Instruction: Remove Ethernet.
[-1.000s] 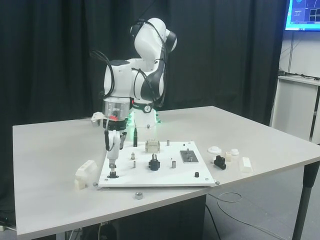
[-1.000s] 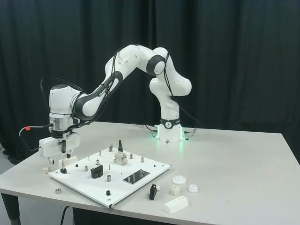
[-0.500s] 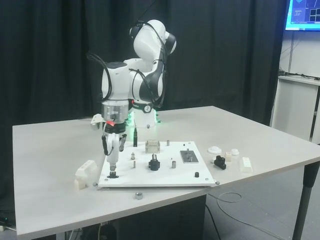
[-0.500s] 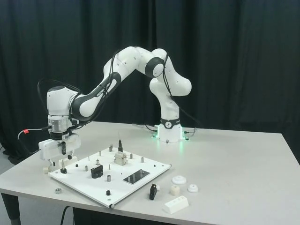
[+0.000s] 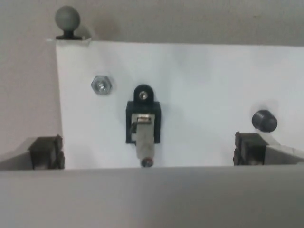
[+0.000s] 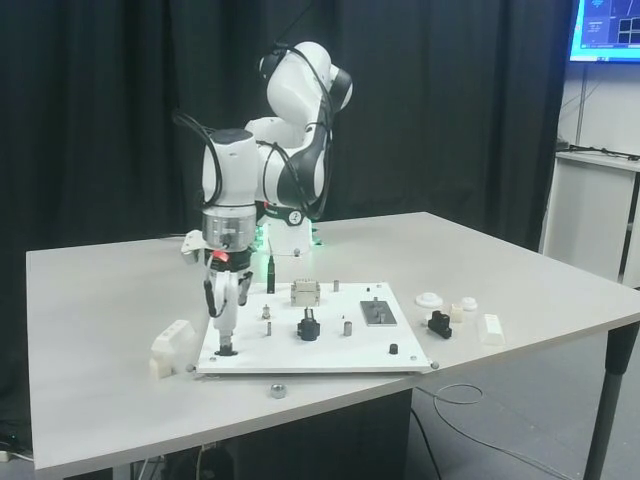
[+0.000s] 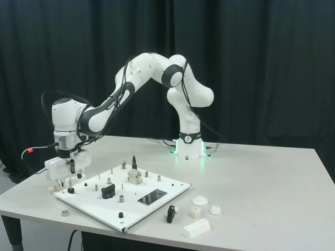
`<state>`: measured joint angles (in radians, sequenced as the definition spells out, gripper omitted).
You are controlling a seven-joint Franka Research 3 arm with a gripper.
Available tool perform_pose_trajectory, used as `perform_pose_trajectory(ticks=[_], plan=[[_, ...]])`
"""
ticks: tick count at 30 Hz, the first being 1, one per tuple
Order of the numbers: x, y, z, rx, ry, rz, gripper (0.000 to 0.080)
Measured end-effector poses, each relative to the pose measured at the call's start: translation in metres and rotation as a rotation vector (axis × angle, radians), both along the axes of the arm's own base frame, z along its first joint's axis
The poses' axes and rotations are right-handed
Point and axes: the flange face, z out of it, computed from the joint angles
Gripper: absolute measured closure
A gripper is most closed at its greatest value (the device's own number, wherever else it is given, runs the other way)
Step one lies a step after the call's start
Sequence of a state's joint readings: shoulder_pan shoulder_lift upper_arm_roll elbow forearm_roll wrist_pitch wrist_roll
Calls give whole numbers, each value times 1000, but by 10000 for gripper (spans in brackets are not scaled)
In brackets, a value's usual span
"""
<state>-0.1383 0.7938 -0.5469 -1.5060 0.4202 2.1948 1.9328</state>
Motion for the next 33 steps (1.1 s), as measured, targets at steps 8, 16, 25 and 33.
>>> perform_pose_trajectory(ticks=[8,16,25,33], plan=[[-3,-3,-4,0,8,-5,3],[-3,-3,-7,1,11,-5,3],[-3,-1,-10,6,14,-3,3],[-4,0,-13,9,19,-3,3]])
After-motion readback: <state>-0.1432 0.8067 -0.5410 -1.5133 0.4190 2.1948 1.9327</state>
